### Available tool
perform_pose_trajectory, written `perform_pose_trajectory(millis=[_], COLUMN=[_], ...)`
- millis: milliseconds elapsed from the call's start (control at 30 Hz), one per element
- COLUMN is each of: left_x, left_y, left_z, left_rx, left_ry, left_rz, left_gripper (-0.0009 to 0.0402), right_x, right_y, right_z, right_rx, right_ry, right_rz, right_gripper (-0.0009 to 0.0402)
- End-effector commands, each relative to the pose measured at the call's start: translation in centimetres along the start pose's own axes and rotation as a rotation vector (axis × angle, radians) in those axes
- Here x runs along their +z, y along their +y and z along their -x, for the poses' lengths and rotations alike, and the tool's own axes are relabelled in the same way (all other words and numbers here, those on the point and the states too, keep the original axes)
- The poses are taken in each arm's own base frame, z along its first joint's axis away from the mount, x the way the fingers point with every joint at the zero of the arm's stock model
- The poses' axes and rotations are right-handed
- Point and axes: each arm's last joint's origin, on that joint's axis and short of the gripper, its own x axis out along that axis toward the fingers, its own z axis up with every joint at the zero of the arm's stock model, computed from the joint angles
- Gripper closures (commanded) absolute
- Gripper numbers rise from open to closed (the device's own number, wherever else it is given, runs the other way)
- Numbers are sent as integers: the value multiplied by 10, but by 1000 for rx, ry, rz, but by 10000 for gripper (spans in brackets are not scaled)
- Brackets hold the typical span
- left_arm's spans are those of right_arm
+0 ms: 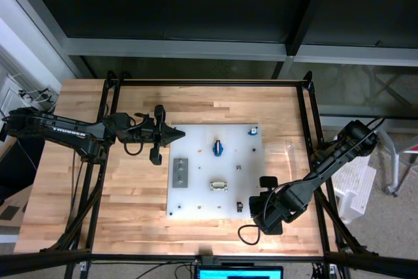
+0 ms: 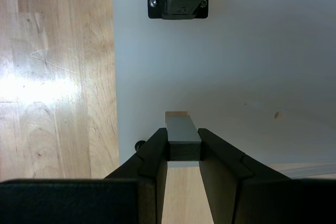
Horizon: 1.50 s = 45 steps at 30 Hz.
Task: Pick the 16mm bar and install on taskboard
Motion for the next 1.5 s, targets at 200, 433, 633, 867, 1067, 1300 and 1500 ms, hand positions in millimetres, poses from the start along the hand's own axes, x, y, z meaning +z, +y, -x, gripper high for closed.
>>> perform_pose_trajectory(millis=[200,433,633,867,1067,1300,1500], left_x=[0,0,0,0,0,0,0], left_y=[0,0,0,0,0,0,0], left_z=[0,0,0,0,0,0,0], left_rx=[0,0,0,0,0,0,0], left_ry=[0,0,0,0,0,0,0], left_rz=[0,0,0,0,0,0,0], left_gripper=[393,393,393,393,393,393,393], right_x=[1,1,1,2,3,3,3], right_y=[0,1,1,2,2,3,2], right_z=[-1,-1,-1,-1,-1,0,2], right_rx=[-2,3,5,12,18,24,30], right_ry=[-10,-16,-18,-26,-29,-36,-47], right_rz=[-2,-2,-3,-5,-6,-7,-5], right_gripper=[393,393,393,393,393,393,393])
